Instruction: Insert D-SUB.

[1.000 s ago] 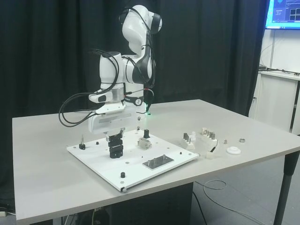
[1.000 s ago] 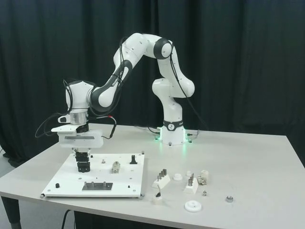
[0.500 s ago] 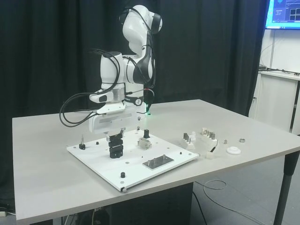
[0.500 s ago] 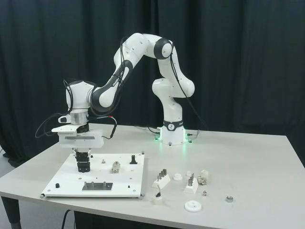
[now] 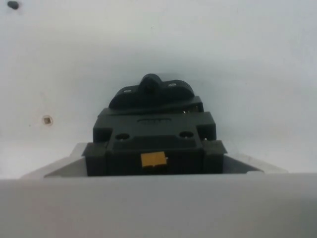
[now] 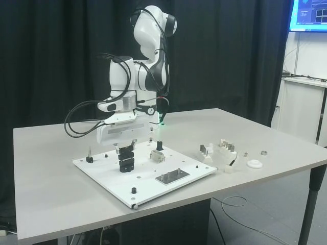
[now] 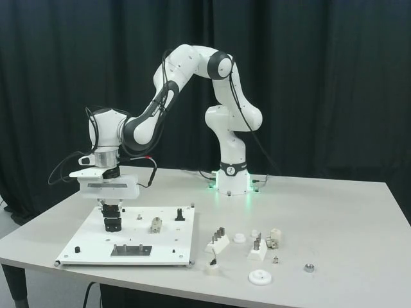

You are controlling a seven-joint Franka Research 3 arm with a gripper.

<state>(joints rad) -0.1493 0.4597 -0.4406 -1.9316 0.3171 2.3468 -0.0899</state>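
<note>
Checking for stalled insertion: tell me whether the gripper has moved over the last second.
No. In both room views the gripper stands over the same spot on the white board, by the same small connector block.

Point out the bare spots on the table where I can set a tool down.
The table is bare from the small parts to its far-side edge, and behind them beside the arm's base. In the first room view, the strip before the white board is bare too. Crowded: the board under the gripper, and the parts cluster.
</note>
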